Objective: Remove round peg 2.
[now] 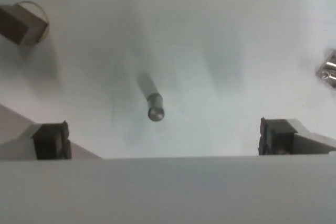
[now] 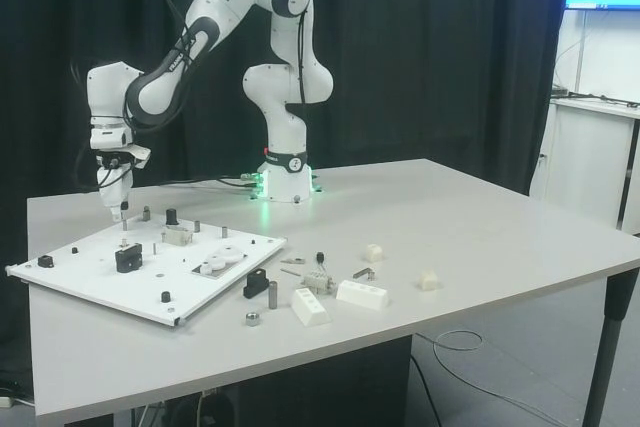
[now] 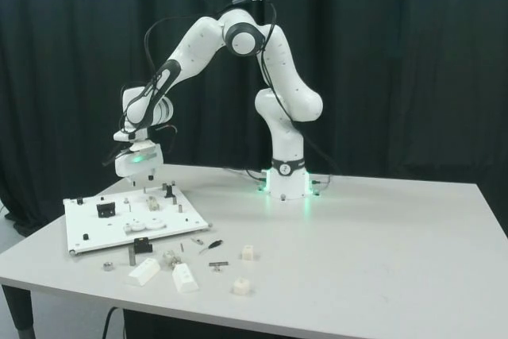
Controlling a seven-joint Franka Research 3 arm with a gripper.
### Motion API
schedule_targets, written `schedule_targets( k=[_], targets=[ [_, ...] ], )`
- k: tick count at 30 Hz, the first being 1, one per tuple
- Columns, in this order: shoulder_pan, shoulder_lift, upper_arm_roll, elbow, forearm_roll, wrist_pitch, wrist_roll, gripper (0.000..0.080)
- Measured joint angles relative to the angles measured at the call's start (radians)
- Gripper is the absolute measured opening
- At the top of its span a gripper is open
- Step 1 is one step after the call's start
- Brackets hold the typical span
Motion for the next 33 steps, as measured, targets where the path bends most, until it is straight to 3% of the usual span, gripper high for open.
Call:
schedule_targets(
  k=[17,33],
  targets=[
    [-0.044,0.007,0.052,0.003,0.016,0.022,-0.017,0.0800],
    [-0.069,0.058,0.091,0.034,0.043,0.025,-0.017,0.0800]
  ],
)
